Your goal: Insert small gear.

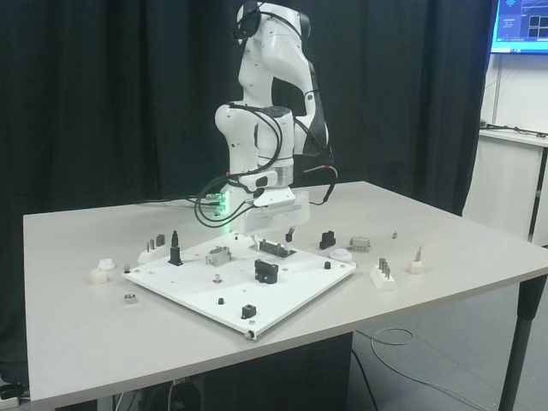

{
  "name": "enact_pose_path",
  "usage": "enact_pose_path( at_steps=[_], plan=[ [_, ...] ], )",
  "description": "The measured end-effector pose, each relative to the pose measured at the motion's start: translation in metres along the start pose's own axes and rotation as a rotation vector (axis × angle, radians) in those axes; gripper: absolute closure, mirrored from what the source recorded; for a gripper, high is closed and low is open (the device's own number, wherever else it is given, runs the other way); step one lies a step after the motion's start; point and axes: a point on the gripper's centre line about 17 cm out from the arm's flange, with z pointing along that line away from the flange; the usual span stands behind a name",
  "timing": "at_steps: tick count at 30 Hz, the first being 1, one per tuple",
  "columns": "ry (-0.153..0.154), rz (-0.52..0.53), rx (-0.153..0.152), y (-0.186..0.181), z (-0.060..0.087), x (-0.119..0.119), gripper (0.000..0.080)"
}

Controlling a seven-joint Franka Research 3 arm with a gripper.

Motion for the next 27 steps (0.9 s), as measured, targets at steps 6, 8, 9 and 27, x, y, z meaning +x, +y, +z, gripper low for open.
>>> enact_pose_path(
  at_steps=[6,8,9,27],
  plan=[
    [0.005,0.001,-0.010,0.003,0.001,0.001,0.0003],
    [0.007,0.001,-0.014,0.004,0.001,0.002,0.0003],
    [0.008,0.001,-0.017,0.005,0.001,0.002,0.0003],
    [0.007,-0.001,-0.045,0.008,0.011,0.005,0.0003]
  ],
)
